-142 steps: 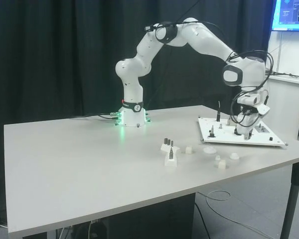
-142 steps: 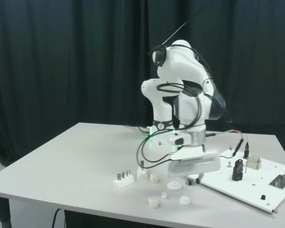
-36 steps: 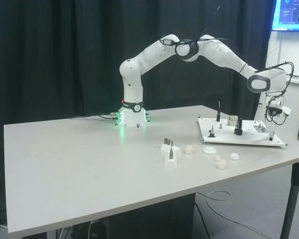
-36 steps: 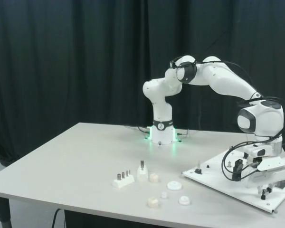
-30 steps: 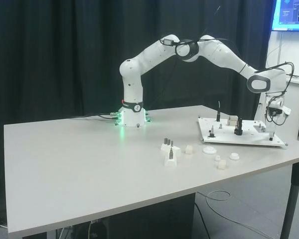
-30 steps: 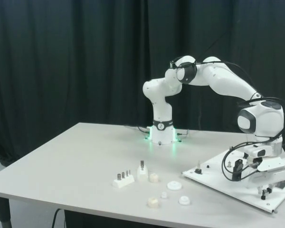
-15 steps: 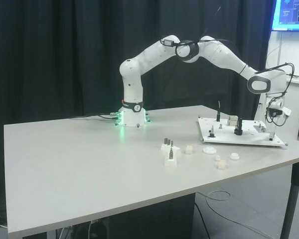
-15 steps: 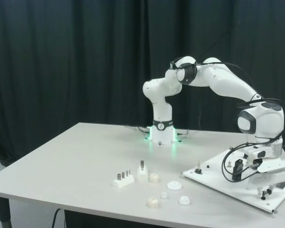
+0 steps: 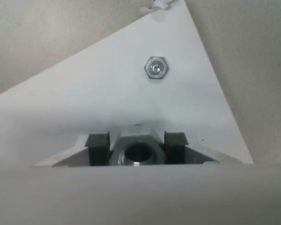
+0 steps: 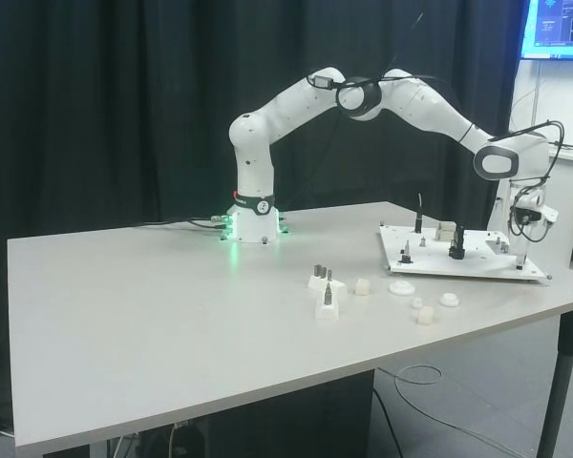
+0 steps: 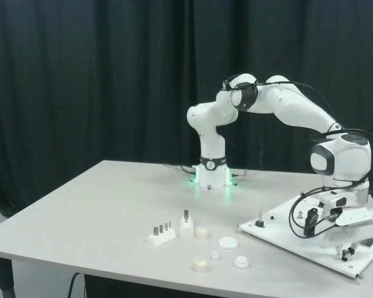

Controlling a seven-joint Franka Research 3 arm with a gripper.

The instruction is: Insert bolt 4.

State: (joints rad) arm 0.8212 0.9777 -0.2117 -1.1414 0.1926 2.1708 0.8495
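In the wrist view my gripper [image 9: 136, 149] is shut on a grey metal bolt [image 9: 138, 151], with the black pads [image 9: 97, 146] tight against its hexagonal sides. Just beneath lies a corner of the white board [image 9: 84, 93], and a hex bolt head [image 9: 156, 67] sits seated in it close to the corner. From the room views the gripper [image 10: 521, 253] [image 11: 348, 249] hangs low over the corner of the board [image 10: 430, 260] [image 11: 286, 234] farthest from the arm's base. The bolt itself is too small to make out there.
A white holder with upright bolts [image 10: 320, 279] [image 11: 161, 234] and a single-bolt holder [image 10: 327, 303] [image 11: 186, 223] stand mid-table. White round parts [image 10: 401, 286] [image 11: 228, 242] lie beside the board. A black fixture [image 10: 456, 243] [image 11: 311, 221] and small posts rise from the board.
Since 4.7 s ago the arm has stretched out from the board's near side to its far corner. Over the last second it has barely moved.
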